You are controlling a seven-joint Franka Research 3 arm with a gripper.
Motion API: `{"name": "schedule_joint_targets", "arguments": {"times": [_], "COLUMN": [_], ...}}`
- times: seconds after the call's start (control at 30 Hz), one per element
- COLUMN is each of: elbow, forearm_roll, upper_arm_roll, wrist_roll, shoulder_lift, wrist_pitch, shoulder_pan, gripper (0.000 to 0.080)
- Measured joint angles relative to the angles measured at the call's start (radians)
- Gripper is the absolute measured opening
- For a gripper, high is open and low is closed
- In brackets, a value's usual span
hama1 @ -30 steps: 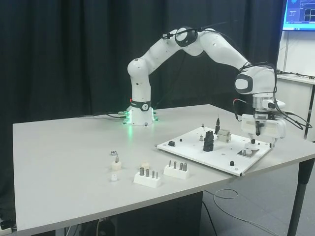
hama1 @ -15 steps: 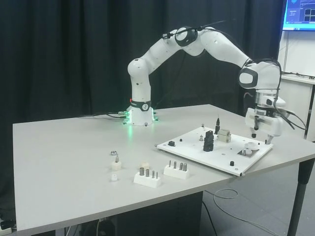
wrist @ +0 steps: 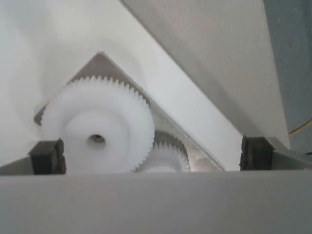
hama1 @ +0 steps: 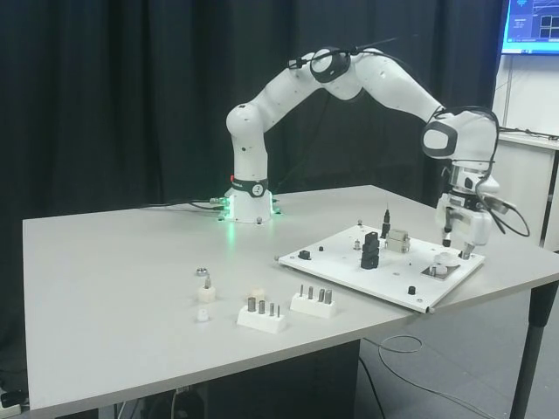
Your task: Insert large gear.
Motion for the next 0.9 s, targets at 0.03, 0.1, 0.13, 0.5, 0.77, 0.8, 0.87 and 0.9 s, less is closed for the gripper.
{"name": "schedule_joint_targets", "arguments": {"times": [0.03, 0.1, 0.13, 0.5, 0.77, 0.8, 0.87, 0.9], "elbow": [-0.001, -0.002, -0.003, -0.003, -0.001, -0.001, -0.001, 0.000], "forearm_roll": [-0.001, -0.005, -0.006, -0.009, -0.010, -0.010, -0.011, -0.011], "upper_arm_roll": [0.000, 0.000, 0.000, 0.000, 0.000, 0.000, 0.000, 0.000], "wrist_roll": [-0.001, -0.002, -0.003, -0.012, -0.023, -0.024, -0.024, -0.025], "shoulder_lift": [0.002, 0.006, 0.008, 0.021, 0.018, 0.017, 0.015, 0.015], "wrist_pitch": [0.000, 0.001, 0.002, 0.013, -0.005, -0.008, -0.016, -0.020], "shoulder_pan": [-0.001, -0.003, -0.004, -0.008, -0.007, -0.007, -0.007, -0.007], "gripper": [0.0800, 0.0800, 0.0800, 0.0800, 0.0800, 0.0800, 0.0800, 0.0800]}}
